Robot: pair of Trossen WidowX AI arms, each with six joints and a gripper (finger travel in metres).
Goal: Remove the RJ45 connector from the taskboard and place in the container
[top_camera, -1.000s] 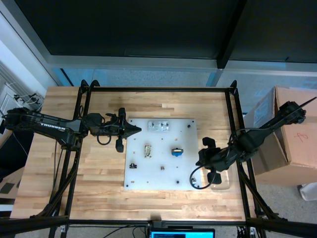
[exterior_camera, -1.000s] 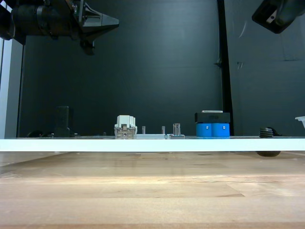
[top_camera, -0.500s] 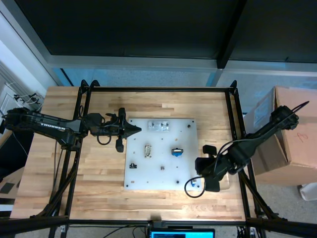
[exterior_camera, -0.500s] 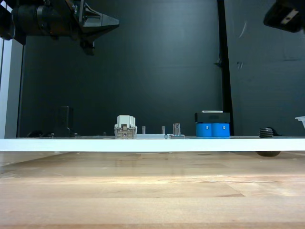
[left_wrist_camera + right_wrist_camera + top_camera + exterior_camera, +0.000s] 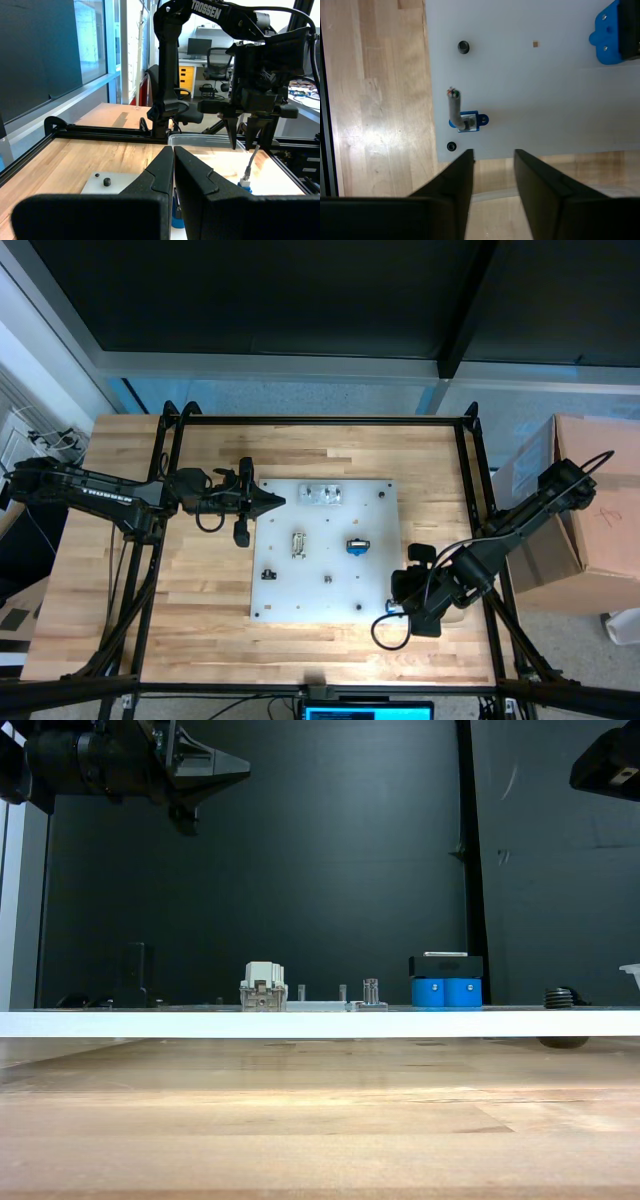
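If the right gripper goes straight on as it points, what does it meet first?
Probably the taskboard near its edge, beside the RJ45 connector seated in its blue holder; depth is unclear. The right gripper, fingers open, points down. The left gripper, shut, hangs above the board's left edge.

Over the last second the right hand [image 5: 408, 592] has travelled along the right edge of the taskboard [image 5: 320, 580]. It went from about halfway along that edge to the taskboard's near right corner, drawing slightly inward over that corner. Seen level with the taskboard, it has slid further out past the taskboard's right end, so that only a dark corner of it shows, while the black cable loop [image 5: 385, 630] hanging from it has swung along and now lies across the taskboard's near edge.
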